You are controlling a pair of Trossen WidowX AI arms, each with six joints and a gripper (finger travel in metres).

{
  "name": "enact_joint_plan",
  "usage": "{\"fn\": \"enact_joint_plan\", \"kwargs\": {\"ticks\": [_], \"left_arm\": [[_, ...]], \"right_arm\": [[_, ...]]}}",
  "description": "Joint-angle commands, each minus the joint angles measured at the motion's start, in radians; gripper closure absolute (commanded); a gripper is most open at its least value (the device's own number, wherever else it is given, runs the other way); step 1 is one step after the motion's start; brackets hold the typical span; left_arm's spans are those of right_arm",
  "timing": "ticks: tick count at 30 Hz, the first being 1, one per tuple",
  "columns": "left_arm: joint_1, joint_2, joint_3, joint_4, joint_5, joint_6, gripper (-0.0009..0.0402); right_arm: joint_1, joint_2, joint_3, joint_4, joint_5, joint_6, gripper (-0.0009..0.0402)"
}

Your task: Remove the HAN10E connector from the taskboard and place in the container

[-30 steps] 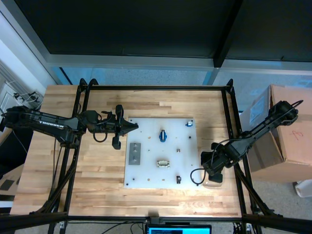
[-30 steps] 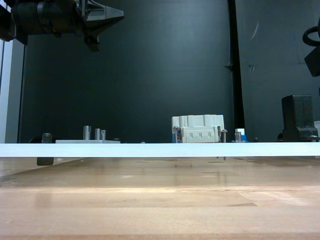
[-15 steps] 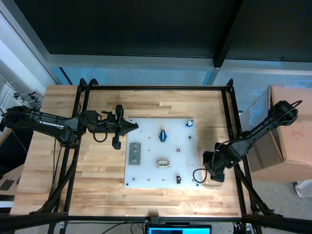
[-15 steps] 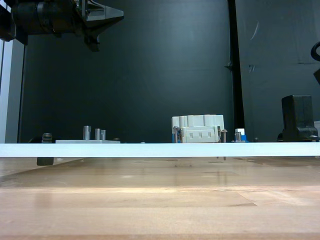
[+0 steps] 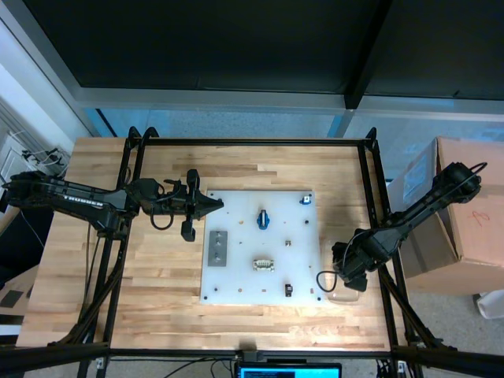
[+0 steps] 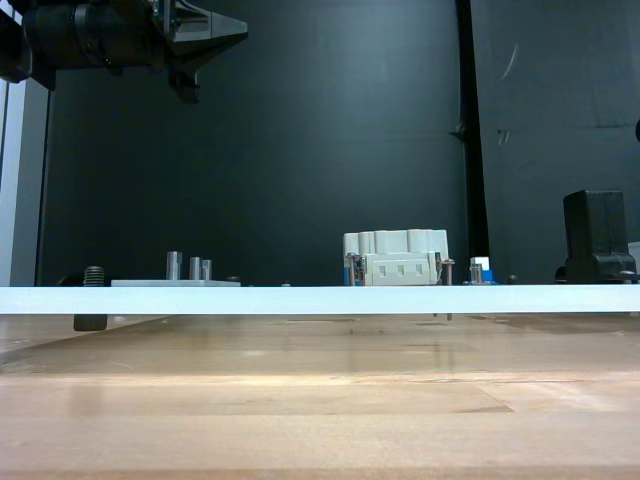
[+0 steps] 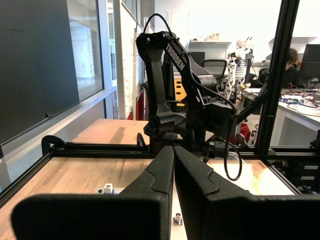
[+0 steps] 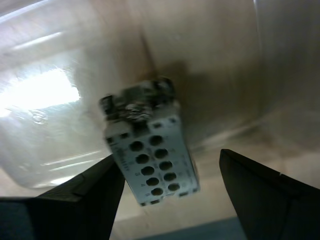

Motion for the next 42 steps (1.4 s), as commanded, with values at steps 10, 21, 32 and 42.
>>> {"fn": "enact_joint_plan", "kwargs": {"ticks": [10, 21, 32, 42], "left_arm": [[0.0, 0.0, 0.0, 0.0, 0.0, 0.0, 0.0393], [0.0, 0.0, 0.0, 0.0, 0.0, 0.0, 0.0393], [0.0, 0.0, 0.0, 0.0, 0.0, 0.0, 0.0393], [0.0, 0.0, 0.0, 0.0, 0.0, 0.0, 0.0393]], "right_arm": [[0.01, 0.0, 0.0, -0.022, 0.0, 0.014, 0.0116], [0.023, 0.0, 0.0, -0.022, -0.001, 0.013, 0.0129], [0.029, 0.0, 0.0, -0.02, 0.003, 0.013, 0.013], [0.032, 0.0, 0.0, -0.018, 0.003, 0.013, 0.013]]}}
